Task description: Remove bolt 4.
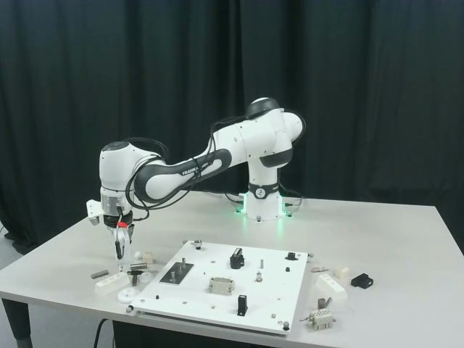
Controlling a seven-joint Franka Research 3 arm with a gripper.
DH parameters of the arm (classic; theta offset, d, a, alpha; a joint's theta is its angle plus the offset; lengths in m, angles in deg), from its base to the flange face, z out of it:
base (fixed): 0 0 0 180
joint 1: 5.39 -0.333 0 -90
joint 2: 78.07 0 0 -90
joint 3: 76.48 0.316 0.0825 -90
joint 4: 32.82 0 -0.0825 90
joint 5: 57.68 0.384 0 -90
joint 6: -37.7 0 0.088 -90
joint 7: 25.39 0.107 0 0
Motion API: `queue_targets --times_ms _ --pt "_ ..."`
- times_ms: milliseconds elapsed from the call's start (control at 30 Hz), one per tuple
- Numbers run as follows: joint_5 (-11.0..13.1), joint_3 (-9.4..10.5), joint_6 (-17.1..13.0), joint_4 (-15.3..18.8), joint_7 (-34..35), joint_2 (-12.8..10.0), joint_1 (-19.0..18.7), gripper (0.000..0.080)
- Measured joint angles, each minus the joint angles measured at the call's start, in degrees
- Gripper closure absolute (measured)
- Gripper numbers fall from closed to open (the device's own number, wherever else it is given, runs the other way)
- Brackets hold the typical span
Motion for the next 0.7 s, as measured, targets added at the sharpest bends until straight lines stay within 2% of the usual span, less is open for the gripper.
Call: queue_targets --times_ms 700 --pt "0.3 0.26 -0.3 0.0 0.0 0.0 0.4 0.0003"
